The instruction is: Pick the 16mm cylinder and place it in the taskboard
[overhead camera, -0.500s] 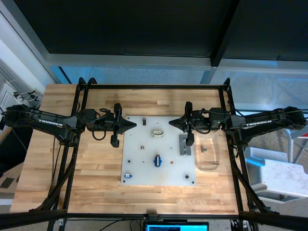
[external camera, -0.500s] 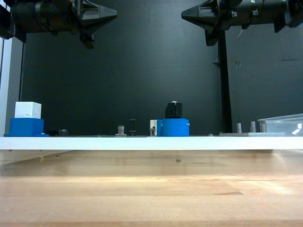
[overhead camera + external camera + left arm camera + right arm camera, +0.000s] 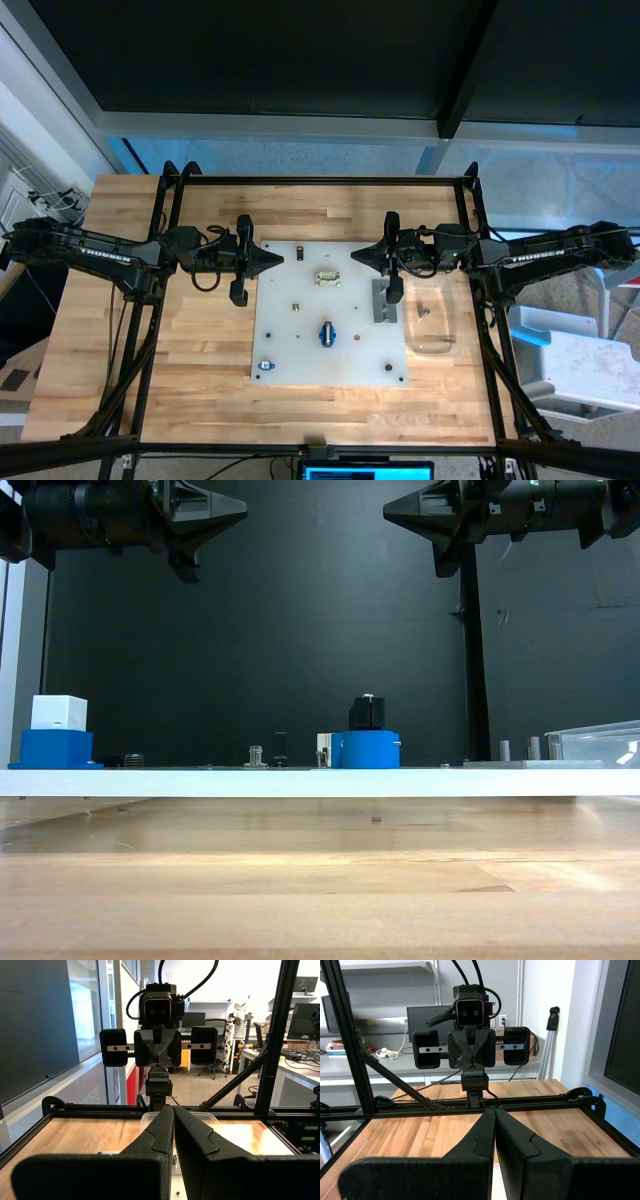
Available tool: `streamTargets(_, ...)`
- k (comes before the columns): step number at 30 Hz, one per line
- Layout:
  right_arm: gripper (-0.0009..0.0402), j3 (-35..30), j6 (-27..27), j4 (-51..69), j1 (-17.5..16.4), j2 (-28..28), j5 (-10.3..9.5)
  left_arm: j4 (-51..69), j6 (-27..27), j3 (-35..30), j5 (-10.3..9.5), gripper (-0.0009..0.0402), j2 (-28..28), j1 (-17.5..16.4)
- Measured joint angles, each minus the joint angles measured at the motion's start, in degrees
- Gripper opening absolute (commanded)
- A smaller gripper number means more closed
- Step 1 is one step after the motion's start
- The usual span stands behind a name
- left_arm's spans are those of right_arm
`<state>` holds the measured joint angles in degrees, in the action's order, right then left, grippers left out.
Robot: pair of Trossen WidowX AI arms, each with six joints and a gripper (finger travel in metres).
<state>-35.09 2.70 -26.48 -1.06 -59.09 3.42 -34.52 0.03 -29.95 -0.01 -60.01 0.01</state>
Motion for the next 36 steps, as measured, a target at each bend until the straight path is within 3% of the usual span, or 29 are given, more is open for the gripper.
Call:
streamTargets(8,0.0000,-0.26,3.65,2.86,-0.04,0.50,-0.02,0.00,0.02,0.02,0.00,0.0000,0.00,0.00)
streamTargets(23,0.0000,-12.66,4.98,35.74,-0.48,0.50,-0.63,0.00,0.00,0.02,0.00,0.0000,0.02,0.00)
streamTargets(36,0.0000,-17.64,10.60,52.70,-1.03,0.50,-0.55,0.00,0.00,0.00,0.00,0.0000,0.00,0.00)
